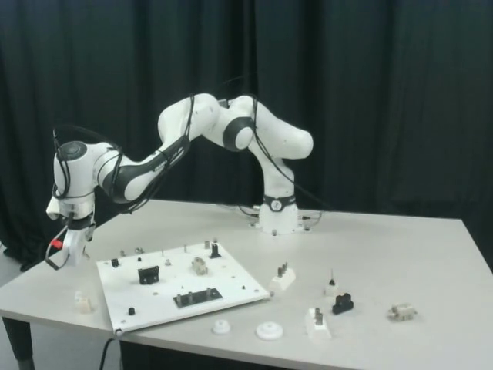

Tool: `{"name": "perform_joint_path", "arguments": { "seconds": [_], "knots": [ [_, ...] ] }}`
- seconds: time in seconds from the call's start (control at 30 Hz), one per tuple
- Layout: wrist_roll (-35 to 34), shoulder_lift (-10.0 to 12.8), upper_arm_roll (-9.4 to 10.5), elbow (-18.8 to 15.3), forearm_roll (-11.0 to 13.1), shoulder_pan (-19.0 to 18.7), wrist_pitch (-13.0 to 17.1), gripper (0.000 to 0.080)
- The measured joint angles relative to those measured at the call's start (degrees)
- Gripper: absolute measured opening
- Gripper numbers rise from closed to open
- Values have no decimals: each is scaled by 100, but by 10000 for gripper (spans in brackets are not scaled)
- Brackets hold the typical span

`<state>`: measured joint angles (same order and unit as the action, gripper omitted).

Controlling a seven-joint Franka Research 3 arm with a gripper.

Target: Insert Ethernet.

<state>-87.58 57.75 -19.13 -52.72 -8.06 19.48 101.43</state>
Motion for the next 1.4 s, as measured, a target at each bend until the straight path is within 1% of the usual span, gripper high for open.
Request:
{"name": "perform_joint_path", "arguments": {
  "seconds": [0.23,0.4,0.53,0.77,0.87,0.97,1.23,1.4],
  "knots": [
    [-89,-79,-82,-217,0,130,-167,66],
    [-138,-222,-126,-502,0,185,-185,66],
    [-286,-376,-172,-768,1,185,-185,66],
    [-532,-722,-177,-1306,11,162,-145,66],
    [-674,-868,-178,-1544,22,139,-53,66],
    [-970,-1035,-189,-1832,27,101,111,66],
    [-1611,-1462,-254,-2628,31,-39,673,66],
    [-1990,-1698,-368,-3101,31,-183,1009,66]
  ]
}}
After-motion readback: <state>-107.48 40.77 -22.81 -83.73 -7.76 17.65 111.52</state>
